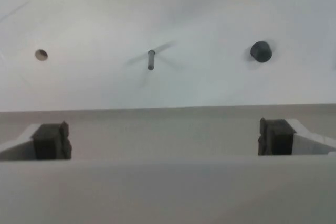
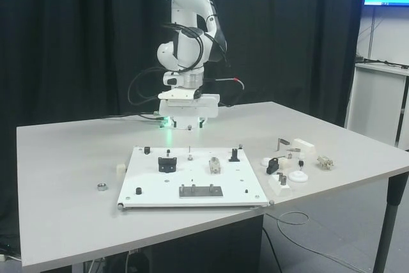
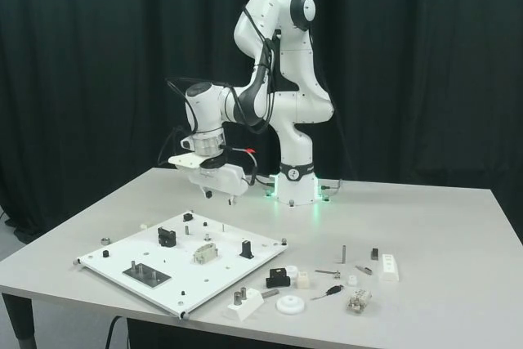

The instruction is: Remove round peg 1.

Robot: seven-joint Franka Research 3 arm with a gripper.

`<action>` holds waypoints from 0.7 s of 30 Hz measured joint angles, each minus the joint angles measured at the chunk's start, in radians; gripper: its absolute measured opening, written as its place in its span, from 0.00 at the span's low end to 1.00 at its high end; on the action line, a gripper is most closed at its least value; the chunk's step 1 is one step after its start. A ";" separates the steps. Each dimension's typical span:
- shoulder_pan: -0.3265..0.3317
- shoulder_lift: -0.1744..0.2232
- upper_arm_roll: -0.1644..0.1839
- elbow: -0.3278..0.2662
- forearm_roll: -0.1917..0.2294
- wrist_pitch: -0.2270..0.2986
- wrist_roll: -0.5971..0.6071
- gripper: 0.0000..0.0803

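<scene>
Round peg 1 (image 1: 151, 59) stands upright on the white board (image 1: 210, 14) — ahead of the wide-spread fingers (image 1: 51, 141).

No text (or numbers) can be read.

light: bright, even | shadows: faint | wrist view: soft blur | backdrop: black

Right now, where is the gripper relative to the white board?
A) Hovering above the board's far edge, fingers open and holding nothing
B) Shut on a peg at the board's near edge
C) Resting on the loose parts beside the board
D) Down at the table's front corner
A: the gripper hangs above the far edge of the white board, and the wrist view shows its fingers wide apart with nothing between them.
</scene>
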 joint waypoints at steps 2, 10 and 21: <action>0.000 0.000 0.000 -0.006 0.004 0.007 0.000 1.00; 0.000 0.010 0.000 -0.017 0.020 0.027 0.034 1.00; 0.000 0.056 -0.001 -0.020 0.062 0.086 0.047 1.00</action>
